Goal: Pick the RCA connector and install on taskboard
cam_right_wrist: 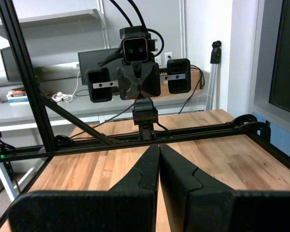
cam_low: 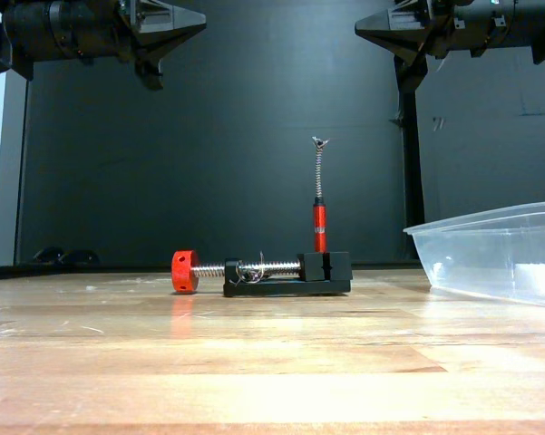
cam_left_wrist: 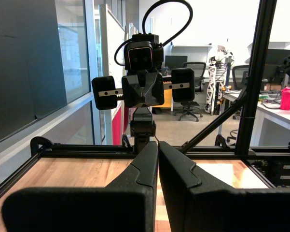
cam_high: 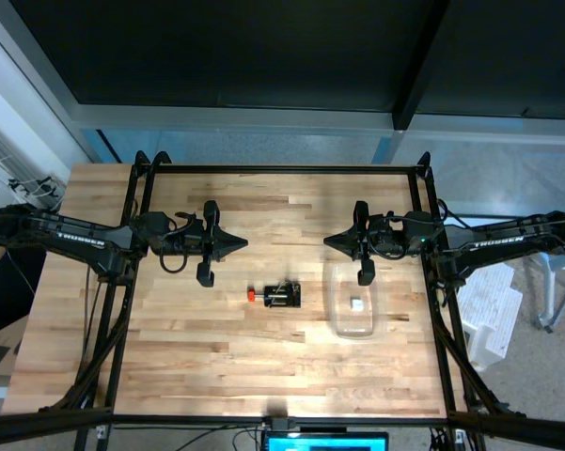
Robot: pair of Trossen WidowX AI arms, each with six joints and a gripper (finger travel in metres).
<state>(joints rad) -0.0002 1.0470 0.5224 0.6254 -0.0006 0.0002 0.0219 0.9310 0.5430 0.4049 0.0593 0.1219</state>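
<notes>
The taskboard is a small black block near the table's middle, with a red knob at its left end. In the low view the taskboard shows a silvery screw and a thin upright spring with a red base. I cannot make out the RCA connector in any view. My left gripper hovers high, left of and behind the board, shut and empty; its fingers meet. My right gripper mirrors it from the right, shut and empty.
A clear plastic tray lies right of the board, below the right gripper, with a small white cube inside. A black frame runs round the table's back and sides. Each wrist view shows the opposite arm head-on.
</notes>
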